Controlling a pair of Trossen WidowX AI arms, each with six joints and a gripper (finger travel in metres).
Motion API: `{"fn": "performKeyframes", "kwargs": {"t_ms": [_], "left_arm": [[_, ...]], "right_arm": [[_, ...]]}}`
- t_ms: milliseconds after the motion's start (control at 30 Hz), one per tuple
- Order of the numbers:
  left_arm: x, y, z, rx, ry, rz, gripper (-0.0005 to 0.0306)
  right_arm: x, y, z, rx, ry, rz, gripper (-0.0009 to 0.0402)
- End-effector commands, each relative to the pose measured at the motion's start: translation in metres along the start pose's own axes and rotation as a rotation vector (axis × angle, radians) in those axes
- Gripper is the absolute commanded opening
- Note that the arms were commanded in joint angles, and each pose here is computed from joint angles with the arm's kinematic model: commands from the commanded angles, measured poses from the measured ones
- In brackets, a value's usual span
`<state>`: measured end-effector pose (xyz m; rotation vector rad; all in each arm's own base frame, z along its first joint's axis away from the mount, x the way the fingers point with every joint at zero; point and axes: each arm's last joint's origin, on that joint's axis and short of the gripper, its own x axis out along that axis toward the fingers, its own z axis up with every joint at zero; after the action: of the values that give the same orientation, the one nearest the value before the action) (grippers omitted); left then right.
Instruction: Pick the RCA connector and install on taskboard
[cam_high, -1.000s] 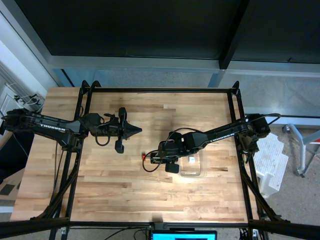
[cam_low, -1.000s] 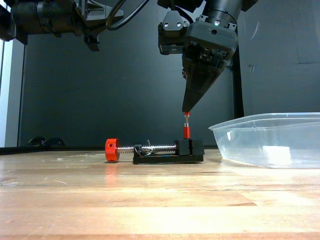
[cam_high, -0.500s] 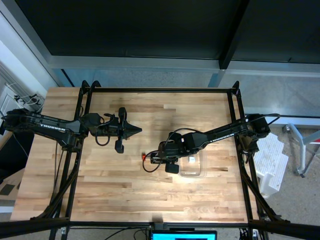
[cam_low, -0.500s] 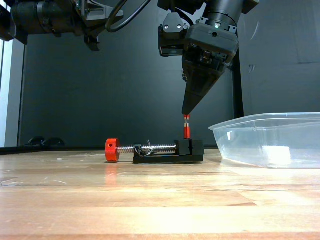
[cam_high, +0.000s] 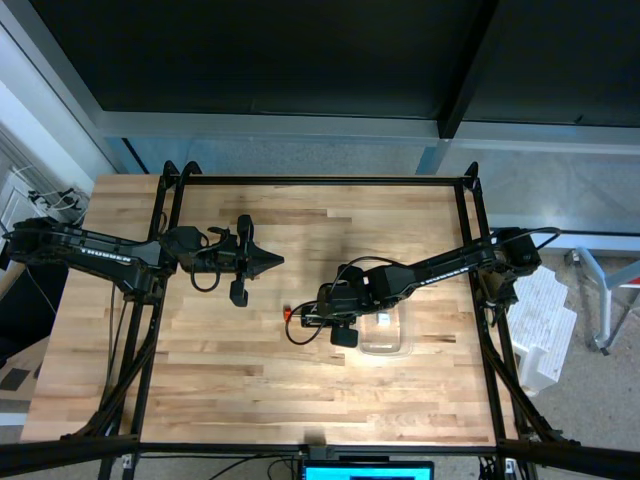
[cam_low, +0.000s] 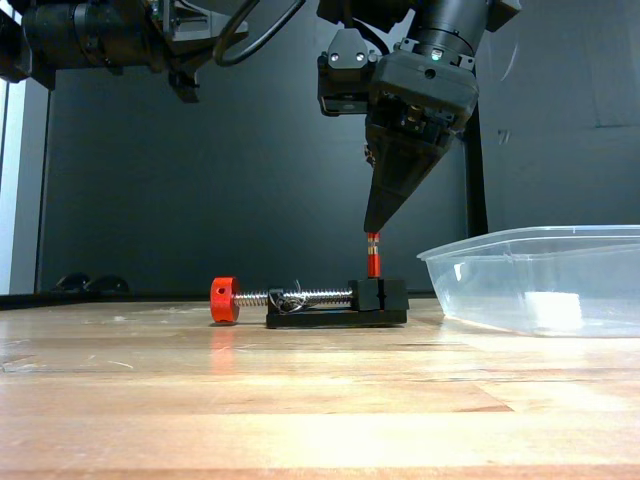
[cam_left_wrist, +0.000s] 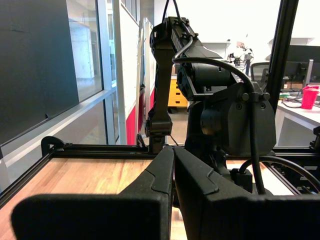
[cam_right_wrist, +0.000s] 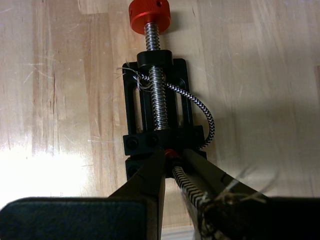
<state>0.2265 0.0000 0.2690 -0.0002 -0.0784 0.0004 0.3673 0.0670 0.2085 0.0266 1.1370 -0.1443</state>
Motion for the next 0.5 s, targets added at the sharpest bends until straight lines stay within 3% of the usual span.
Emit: {"fn": "performKeyframes", "kwargs": {"t_ms": [33,500], "left_arm": [[0.0,0.0,0.0,0.0,0.0,0.0,0.0],[0.0,0.0,0.0,0.0,0.0,0.0,0.0]], "right_arm": [[0.001,0.0,-0.001,0.0,-0.003,-0.001,0.0002],[0.013,-0.001,-0.011,0.001,-0.004,-0.001,0.0002]]}}
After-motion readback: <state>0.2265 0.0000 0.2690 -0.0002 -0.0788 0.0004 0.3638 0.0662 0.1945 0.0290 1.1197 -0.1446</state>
